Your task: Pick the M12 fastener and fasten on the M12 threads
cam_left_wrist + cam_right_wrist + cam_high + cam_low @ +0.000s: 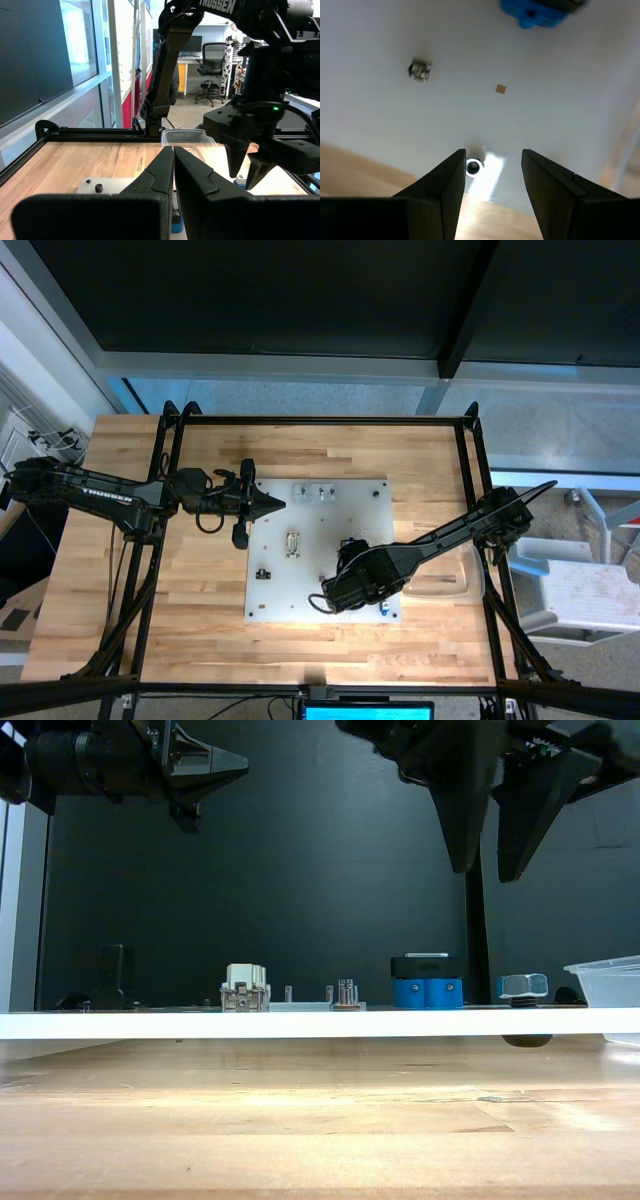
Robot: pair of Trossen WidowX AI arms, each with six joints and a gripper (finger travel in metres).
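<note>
The small silver M12 nut [522, 986] sits on top of its black stud [522, 1003] at the near right edge of the white board [300, 585]; the ribs barely show beneath it. The right wrist view looks down on the nut [473, 166] as a bright ring close to one finger. My right gripper [485, 870] hangs open above the nut, apart from it, holding nothing. It hovers over the board's near right part [348, 588]. My left gripper [272, 504] is parked at the board's left edge, fingers shut [173, 157] and empty.
A clear tray [450, 585] lies just right of the board and shows no nut inside. Blue fittings [427, 992] stand left of the stud. A grey connector [245, 990] and small posts [345, 993] stand mid-board. A black frame surrounds the table.
</note>
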